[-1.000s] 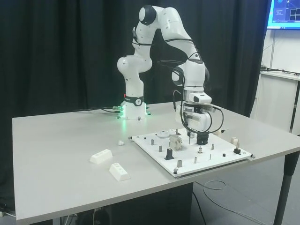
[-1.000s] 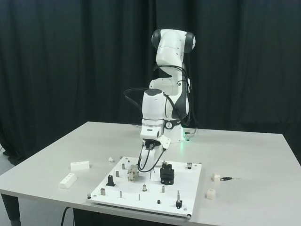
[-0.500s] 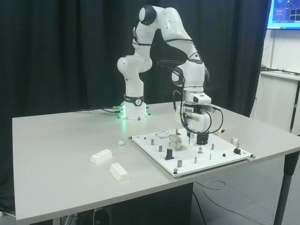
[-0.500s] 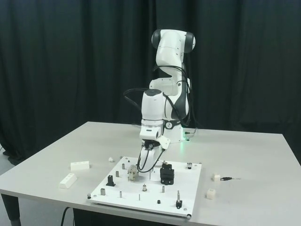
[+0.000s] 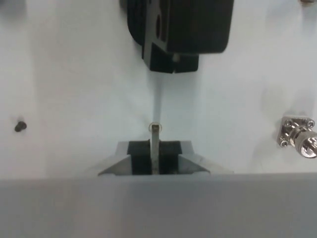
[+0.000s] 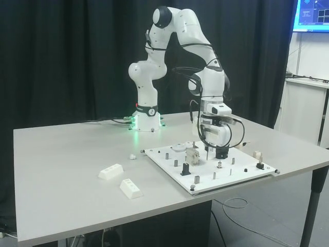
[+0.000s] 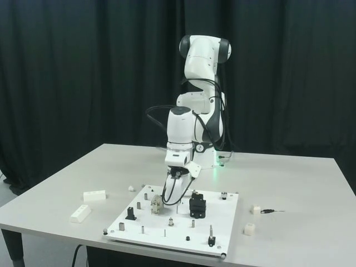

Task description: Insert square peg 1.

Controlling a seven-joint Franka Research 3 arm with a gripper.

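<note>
In the first room view, two white blocks (image 6: 119, 178) lay nearest on the grey counter (image 6: 61, 154), lower left of the frame. Beyond them sat the white board (image 6: 205, 170), centre right, studded with small fixtures. My pincer (image 6: 207, 147) hung over its middle, and it stood a little higher than a second before: I had been lifting slowly off the board.

In the wrist view, at lower centre, my pincer was narrowed on the peg (image 5: 155, 148), a thin grey square bar clamped between the two fingers (image 5: 140, 157). The peg's tip hovered over bare white board, short of the black block (image 5: 178, 32) at the upper centre of the frame.

I judged the peg was in hand but not yet seated; I could not make out its hole.
</note>
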